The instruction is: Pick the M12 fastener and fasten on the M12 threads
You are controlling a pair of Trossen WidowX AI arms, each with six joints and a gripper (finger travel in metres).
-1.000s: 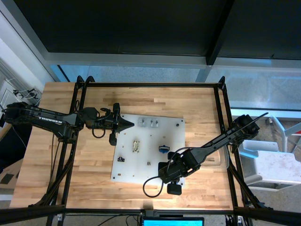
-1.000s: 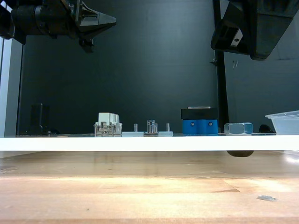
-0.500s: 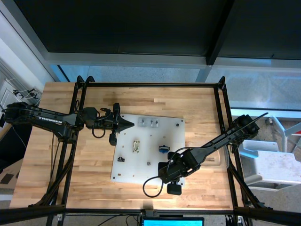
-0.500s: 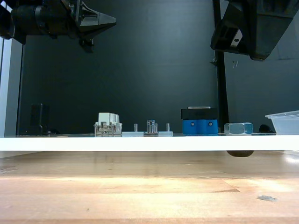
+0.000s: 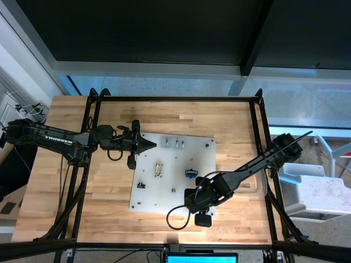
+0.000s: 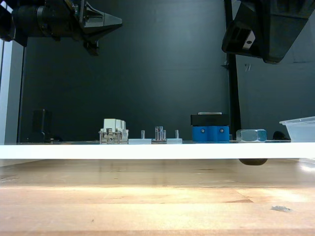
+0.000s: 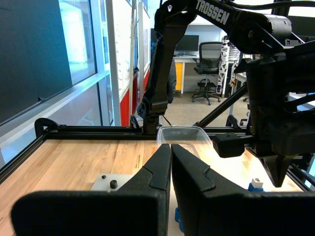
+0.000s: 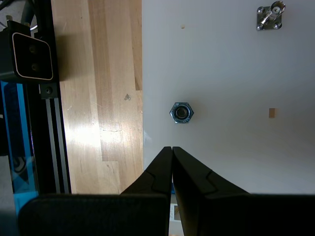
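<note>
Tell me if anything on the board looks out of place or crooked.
Nothing stands out. The silver nut sits level on the white board, apparently on its stud. The right tool hangs shut and empty above it; the left tool hangs shut over the board's far left corner.

Black arms (image 5: 49,138), white TROSSEN lettering (image 7: 212,12), looped cable (image 5: 174,220); left gripper (image 7: 170,145) and right gripper (image 8: 172,147) bear tapered black fingers (image 7: 153,172).
</note>
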